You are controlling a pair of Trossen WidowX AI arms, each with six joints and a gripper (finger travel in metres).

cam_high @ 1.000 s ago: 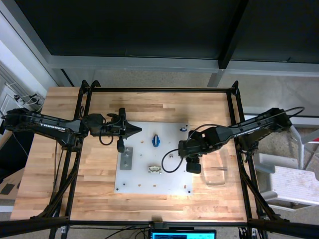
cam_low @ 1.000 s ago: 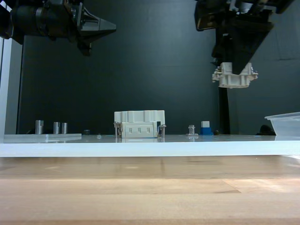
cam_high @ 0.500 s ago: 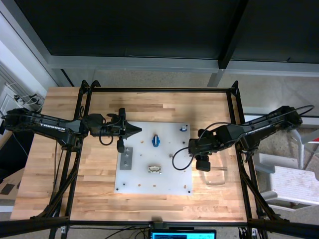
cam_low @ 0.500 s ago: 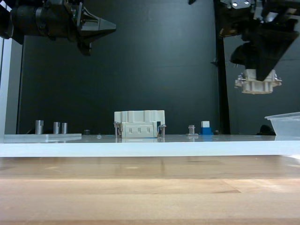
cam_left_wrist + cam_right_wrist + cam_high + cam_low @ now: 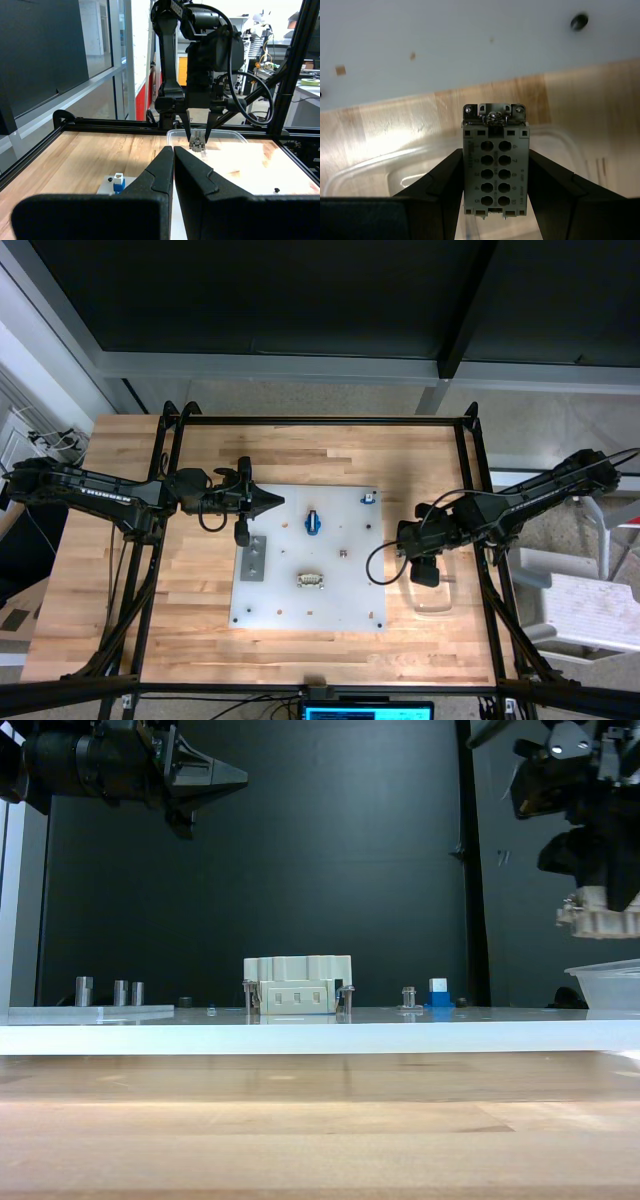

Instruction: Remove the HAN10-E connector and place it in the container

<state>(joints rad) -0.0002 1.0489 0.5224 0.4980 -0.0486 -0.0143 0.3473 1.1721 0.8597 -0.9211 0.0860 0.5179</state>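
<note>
While the right gripper [image 5: 427,576] pinches the small pale grey-beige HAN10-E connector [image 5: 495,160] by its long sides above the clear plastic container [image 5: 610,985], the block looks light, stiff and slick. The closed left gripper [image 5: 173,150] hangs over the white board's [image 5: 345,590] far-left corner

A white task board [image 5: 345,600] lies mid-way across the wooden table [image 5: 120,580]. On it, a grey metal bar with holes [image 5: 255,560] lies along the left edge and a blue upright piece [image 5: 313,521] stands near the far edge. A smaller blue-and-white piece [image 5: 368,498] stands by the far right corner, and a beige housing block [image 5: 310,581] sits toward the near edge.
</note>
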